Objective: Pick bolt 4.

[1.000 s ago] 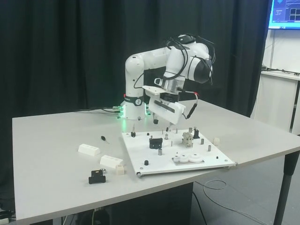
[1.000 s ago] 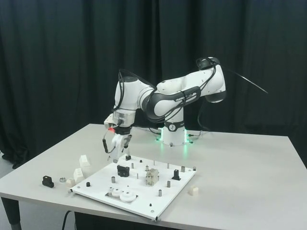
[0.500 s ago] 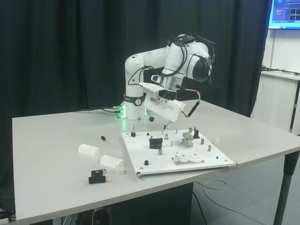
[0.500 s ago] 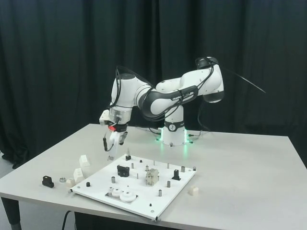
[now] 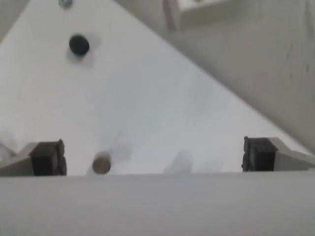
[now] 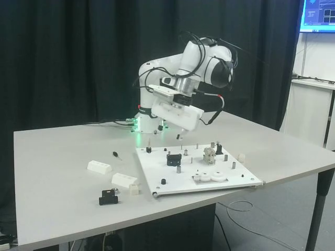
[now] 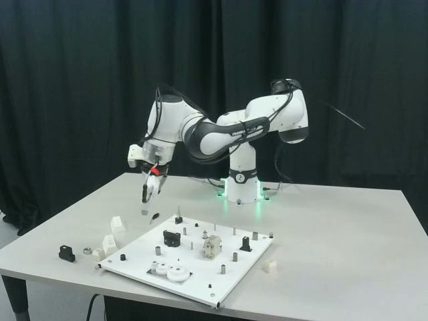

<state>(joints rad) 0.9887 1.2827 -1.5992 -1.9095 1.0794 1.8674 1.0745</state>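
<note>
My gripper (image 5: 152, 156) is open, and its two black pads (image 5: 47, 157) stand far apart with nothing between them. It hangs above the back left part of the white board (image 6: 157, 168), seen too in the second room view (image 7: 145, 200). In the wrist view a small grey bolt (image 5: 102, 164) stands upright in the board (image 5: 162, 108), close to one pad. A black knob (image 5: 78, 45) sits further off on the same board. Which upright piece is bolt 4 I cannot tell.
Several bolts, a black block (image 6: 174, 159) and white gears (image 6: 209, 177) stand on the board. On the grey table lie two white blocks (image 6: 99, 167) (image 6: 124, 179), a black clamp (image 6: 108, 197), a black-handled tool (image 6: 115, 155) and a small white cube (image 6: 241, 157).
The arm has swung the gripper up and away from the middle of the board towards its back left corner. Nothing on the board or table has moved.
</note>
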